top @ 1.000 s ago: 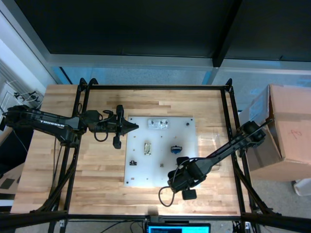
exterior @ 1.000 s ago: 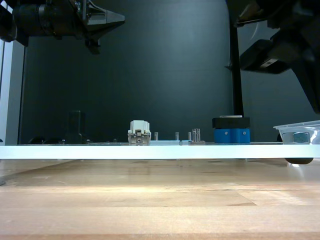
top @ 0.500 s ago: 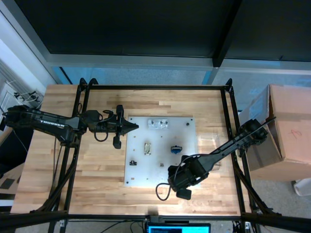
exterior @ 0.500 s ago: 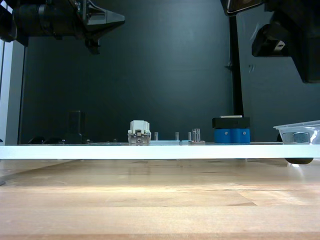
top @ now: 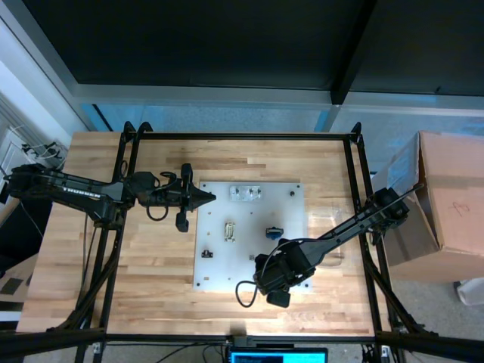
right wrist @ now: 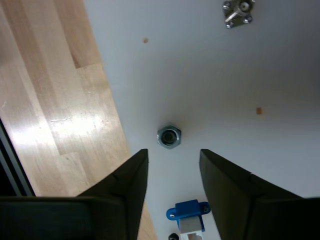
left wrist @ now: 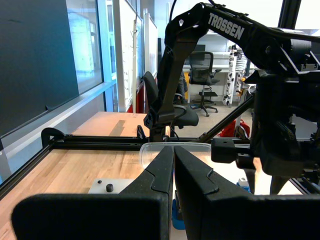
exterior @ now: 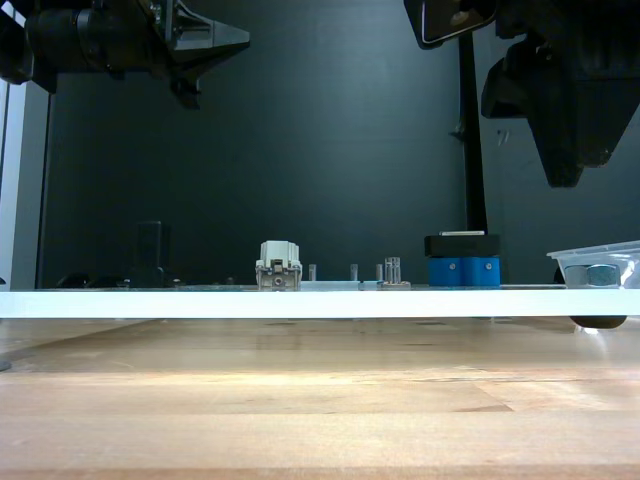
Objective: Unfasten the M12 nut and place it in the container
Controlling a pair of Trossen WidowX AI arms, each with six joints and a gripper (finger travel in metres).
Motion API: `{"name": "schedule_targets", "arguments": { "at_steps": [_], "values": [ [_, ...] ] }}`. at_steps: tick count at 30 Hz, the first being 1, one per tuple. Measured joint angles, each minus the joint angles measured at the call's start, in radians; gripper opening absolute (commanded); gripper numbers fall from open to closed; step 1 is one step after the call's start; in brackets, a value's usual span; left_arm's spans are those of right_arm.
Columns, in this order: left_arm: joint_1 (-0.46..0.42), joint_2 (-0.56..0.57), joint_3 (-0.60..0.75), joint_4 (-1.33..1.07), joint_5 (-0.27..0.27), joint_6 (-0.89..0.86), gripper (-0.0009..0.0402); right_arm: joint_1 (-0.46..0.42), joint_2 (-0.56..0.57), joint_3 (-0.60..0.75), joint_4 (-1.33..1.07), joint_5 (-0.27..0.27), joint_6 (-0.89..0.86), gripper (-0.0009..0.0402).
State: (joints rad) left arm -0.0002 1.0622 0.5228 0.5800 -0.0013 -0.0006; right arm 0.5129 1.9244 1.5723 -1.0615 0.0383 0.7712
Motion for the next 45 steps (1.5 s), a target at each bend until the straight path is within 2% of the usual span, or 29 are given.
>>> {"name": "schedule_targets", "arguments": {
  "at_steps": [11, 25, 32, 45],
  "values": [
    [0.0, 0.0, 0.0, 0.0, 0.0, 0.0, 0.0, 0.003, 0.052, -0.013, 0.033, 0.015, 0.005, 0.0242],
    [0.0, 0.0, 0.0, 0.0, 0.0, 0.0, 0.0, 0.006, 0.08, -0.084, 0.109, 0.018, -0.006, 0.023],
    [0.0, 0.0, 0.0, 0.0, 0.0, 0.0, 0.0, 0.006, 0.08, -0.085, 0.117, 0.021, -0.026, 0.0196],
    [0.0, 0.0, 0.0, 0.0, 0.0, 0.0, 0.0, 0.007, 0.08, -0.085, 0.126, 0.018, -0.047, 0.0073]
  ]
}}
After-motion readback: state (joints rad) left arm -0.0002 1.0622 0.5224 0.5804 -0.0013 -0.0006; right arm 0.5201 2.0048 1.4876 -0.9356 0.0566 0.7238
